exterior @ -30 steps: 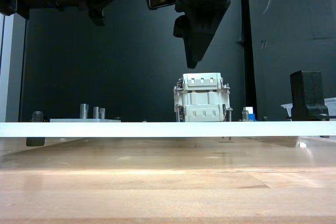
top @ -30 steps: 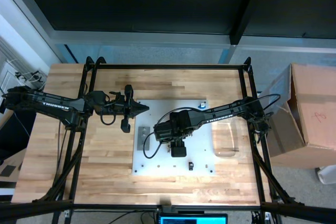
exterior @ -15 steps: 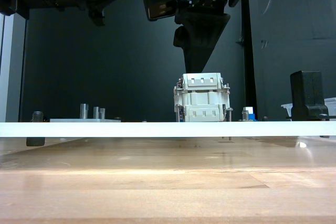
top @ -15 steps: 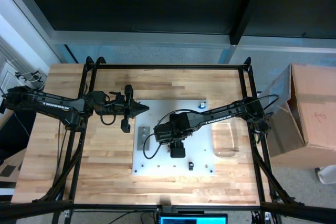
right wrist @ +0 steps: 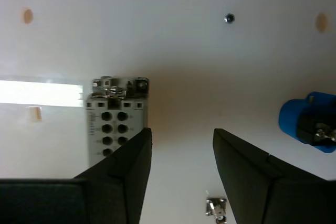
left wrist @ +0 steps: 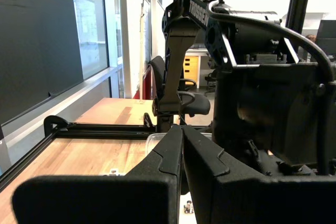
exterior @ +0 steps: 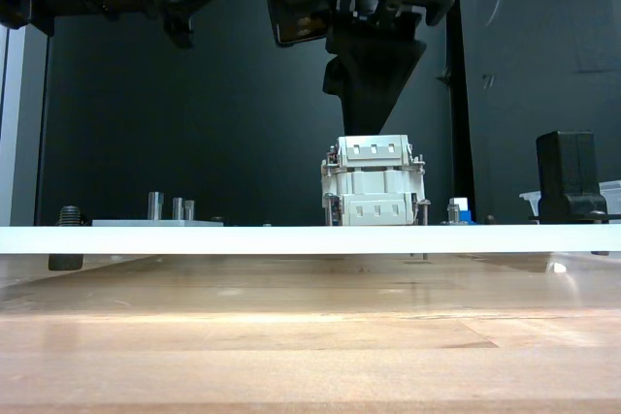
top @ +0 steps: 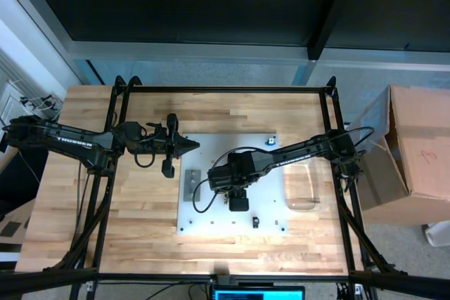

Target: Remove the HAN10E connector from the taskboard and place in the container

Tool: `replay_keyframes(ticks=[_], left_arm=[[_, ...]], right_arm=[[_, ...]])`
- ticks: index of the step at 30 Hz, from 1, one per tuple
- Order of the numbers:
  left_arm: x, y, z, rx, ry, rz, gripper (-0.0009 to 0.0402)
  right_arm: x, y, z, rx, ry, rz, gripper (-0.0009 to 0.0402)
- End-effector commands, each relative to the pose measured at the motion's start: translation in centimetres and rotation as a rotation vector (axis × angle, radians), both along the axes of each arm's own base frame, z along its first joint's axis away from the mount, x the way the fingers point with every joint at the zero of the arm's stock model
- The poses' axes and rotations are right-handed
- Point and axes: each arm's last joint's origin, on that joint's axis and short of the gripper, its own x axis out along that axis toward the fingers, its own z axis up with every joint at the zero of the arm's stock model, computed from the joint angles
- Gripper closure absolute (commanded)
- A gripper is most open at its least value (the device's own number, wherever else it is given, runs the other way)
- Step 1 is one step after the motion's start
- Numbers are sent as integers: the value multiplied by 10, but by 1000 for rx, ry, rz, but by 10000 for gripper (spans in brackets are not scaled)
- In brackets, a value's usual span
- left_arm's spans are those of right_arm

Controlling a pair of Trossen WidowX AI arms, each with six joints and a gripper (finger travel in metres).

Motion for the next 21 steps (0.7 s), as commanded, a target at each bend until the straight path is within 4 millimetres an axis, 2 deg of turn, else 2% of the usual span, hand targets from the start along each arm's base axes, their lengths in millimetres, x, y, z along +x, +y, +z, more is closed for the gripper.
replay_keyframes(ticks=[1, 12, 21], left_arm=[[0, 0, 0, 0, 0, 0, 393], [0, 0, 0, 0, 0, 0, 393], [0, 0, 0, 0, 0, 0, 393]], right_arm=[[2, 1, -1, 5, -11, 2, 257], [3, 1, 1, 9, -22, 1, 312], [3, 1, 1, 9, -22, 2, 330]])
